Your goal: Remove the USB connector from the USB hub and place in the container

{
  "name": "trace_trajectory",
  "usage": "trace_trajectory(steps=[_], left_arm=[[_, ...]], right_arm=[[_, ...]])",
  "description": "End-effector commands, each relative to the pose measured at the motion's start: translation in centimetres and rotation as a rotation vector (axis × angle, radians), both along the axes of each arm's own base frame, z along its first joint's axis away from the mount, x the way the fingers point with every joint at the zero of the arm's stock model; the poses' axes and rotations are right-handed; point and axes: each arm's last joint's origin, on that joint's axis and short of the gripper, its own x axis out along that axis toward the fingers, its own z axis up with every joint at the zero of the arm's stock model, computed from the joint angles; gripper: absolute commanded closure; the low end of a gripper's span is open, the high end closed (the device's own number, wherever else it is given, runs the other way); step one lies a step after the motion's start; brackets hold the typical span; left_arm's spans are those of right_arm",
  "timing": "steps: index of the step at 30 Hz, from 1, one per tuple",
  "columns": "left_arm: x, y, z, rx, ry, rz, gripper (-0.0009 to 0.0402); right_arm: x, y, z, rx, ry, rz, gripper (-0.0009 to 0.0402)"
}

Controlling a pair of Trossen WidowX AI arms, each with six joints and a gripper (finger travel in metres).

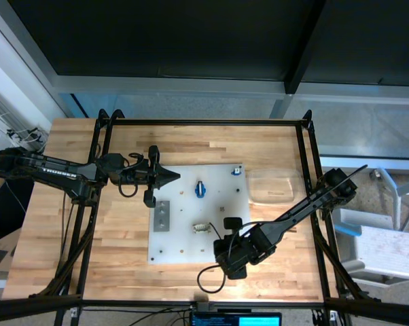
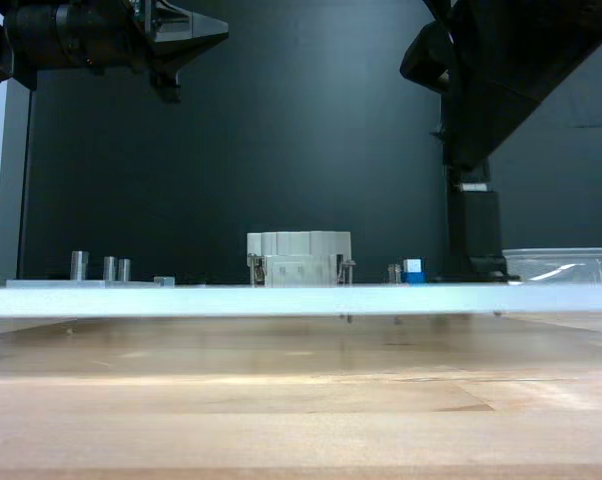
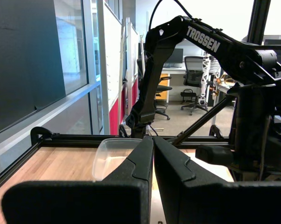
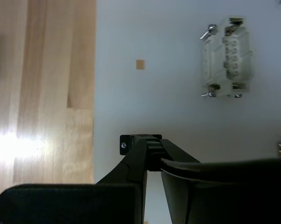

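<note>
Right gripper (image 4: 152, 151) grasps ribbed black USB connector (image 4: 149, 141) in the USB hub (image 4: 125, 145); left gripper (image 1: 172, 176) hovers clenched above board (image 1: 181, 238).

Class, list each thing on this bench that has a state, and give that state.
USB connector: plugged into the USB hub.
Container: empty.
Right gripper: shut on the USB connector, down at the board's near edge.
Left gripper: shut, empty, raised by the board's far left corner.

Board (image 1: 181, 244) mid-table; container (image 1: 272, 187) right of it. On the board: block (image 1: 162, 217) left, multi-pin connector (image 1: 202, 229) centre, USB hub (image 4: 130, 141) by the near edge. Left gripper (image 1: 174, 176) above the far-left corner; right gripper (image 4: 151, 158) on the USB connector (image 4: 153, 148) in the hub.
</note>
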Motion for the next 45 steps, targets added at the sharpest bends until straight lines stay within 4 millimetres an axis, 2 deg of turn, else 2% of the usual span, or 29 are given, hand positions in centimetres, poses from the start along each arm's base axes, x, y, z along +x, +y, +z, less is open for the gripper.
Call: trace_trajectory(steps=[1, 13, 20, 30, 35, 41, 45], left_arm=[[0.0, 0.0, 0.0, 0.0, 0.0, 0.0, 0.0393], [0.0, 0.0, 0.0, 0.0, 0.0, 0.0, 0.0393], [0.0, 0.0, 0.0, 0.0, -0.001, 0.0, 0.0392], [0.0, 0.0, 0.0, 0.0, 0.0, 0.0, 0.0393], [0.0, 0.0, 0.0, 0.0, 0.0, 0.0, 0.0393], [0.0, 0.0, 0.0, 0.0, 0.0, 0.0, 0.0393], [0.0, 0.0, 0.0, 0.0, 0.0, 0.0, 0.0392]], right_arm=[[-0.5, 0.5, 0.6, 0.012, -0.038, -0.015, 0.0393], [-0.9, 0.7, 0.0, 0.058, -0.101, -0.001, 0.0393], [-1.1, 0.6, 0.2, 0.0, -0.027, 0.04, 0.0393], [1.1, 1.1, 0.1, -0.038, 0.053, 0.112, 0.0393], [1.4, 1.2, 0.7, -0.04, 0.034, 0.095, 0.0394], [0.5, 0.8, 1.9, -0.001, -0.02, 0.012, 0.0393], [-0.4, 1.0, 1.4, 0.03, -0.056, -0.026, 0.0393]])
